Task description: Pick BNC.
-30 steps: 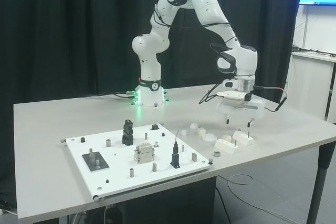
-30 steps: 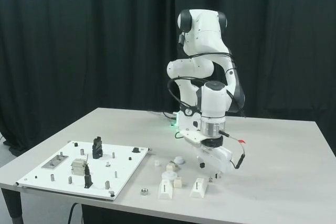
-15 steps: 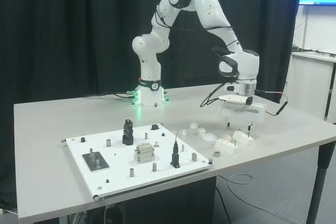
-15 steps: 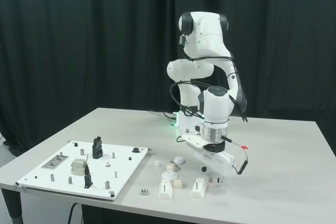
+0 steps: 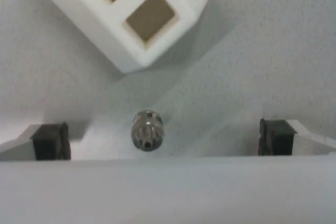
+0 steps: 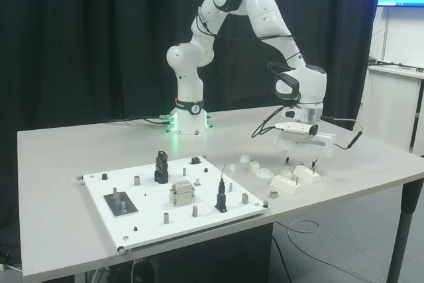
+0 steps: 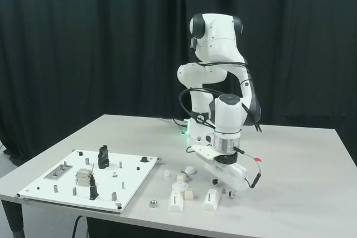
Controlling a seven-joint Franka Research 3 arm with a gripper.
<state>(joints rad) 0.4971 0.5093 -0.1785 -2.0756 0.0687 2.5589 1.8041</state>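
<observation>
The claw [image 5: 160,140] is held wide open and empty, low over the bench [image 5: 262,51], so that the BNC [image 5: 147,130] is straddled for grasping.

One white robot arm [image 6: 265,24] stands on one grey table [image 6: 59,157]. One white board [image 6: 169,200] lies there. Beside it sit two white blocks [image 7: 175,200], side by side.

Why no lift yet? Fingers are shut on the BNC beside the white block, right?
Not shut. The wrist view shows the gripper open: the fingers stand wide apart, with clear table on both sides of the BNC connector lying between them. It does lie beside the white block, apart from it.
</observation>
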